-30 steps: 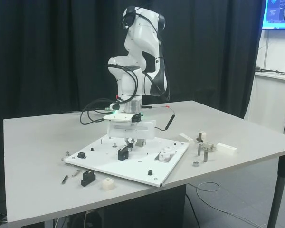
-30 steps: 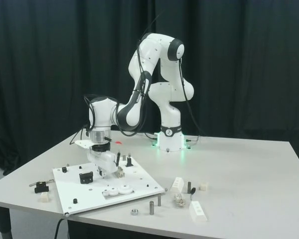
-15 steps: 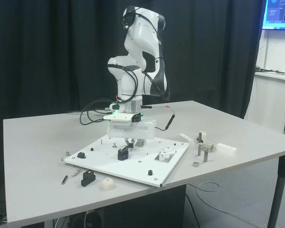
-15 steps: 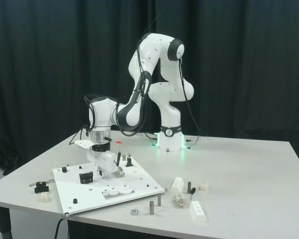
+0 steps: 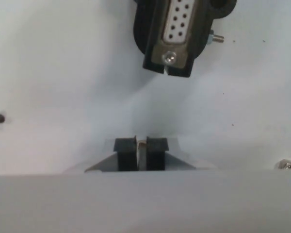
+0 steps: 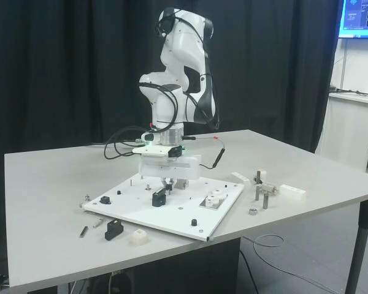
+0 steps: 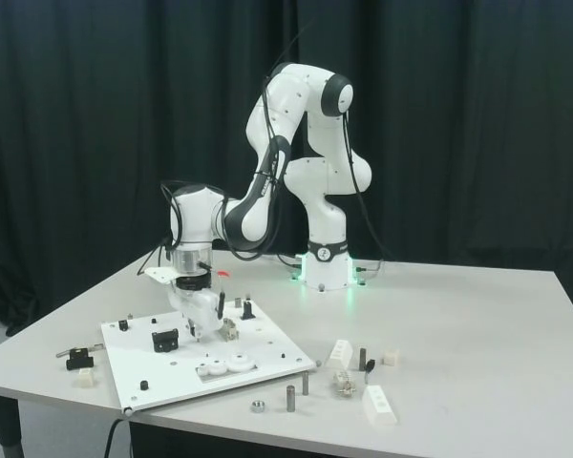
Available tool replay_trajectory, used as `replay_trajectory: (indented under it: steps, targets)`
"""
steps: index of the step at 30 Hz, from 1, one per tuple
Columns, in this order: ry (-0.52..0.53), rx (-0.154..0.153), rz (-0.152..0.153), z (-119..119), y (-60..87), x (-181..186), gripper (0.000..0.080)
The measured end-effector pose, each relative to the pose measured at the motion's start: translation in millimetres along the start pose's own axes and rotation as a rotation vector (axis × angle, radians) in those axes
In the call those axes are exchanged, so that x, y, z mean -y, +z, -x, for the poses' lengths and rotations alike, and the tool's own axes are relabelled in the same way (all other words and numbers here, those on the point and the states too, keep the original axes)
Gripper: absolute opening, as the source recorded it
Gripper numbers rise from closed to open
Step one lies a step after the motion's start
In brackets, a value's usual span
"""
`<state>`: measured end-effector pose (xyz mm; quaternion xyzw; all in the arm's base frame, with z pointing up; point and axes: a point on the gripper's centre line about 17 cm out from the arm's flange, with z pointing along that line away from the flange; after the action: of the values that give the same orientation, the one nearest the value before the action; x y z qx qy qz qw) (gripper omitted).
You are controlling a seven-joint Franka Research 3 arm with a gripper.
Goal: Remove square peg 1.
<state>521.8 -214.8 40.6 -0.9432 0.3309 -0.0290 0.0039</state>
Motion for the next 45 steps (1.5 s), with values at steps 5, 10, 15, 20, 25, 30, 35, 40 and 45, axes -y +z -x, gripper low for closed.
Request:
replay_trajectory:
  steps: [5, 10, 15, 20, 25, 30, 35, 40, 45]
  targets:
    - [0.006, 0.000, -0.004, 0.5, -2.0, 0.3, 0.0038]
    - [0.008, 0.000, -0.008, 1.2, -4.0, 0.4, 0.0038]
    - [0.009, 0.000, -0.009, 1.2, -4.9, 0.3, 0.0038]
    - [0.009, 0.000, -0.010, 1.1, -5.2, 0.3, 0.0038]
    - [0.009, -0.002, -0.010, 0.6, -5.4, 0.1, 0.0038]
    - [0.007, -0.007, -0.010, -0.7, -5.9, -0.1, 0.0038]
    - [0.005, -0.008, -0.009, -1.1, -6.0, -0.1, 0.0037]
    - [0.005, -0.009, -0.009, -1.2, -6.0, -0.1, 0.0037]
    - [0.004, -0.008, -0.010, -1.1, -6.0, 0.1, 0.0037]
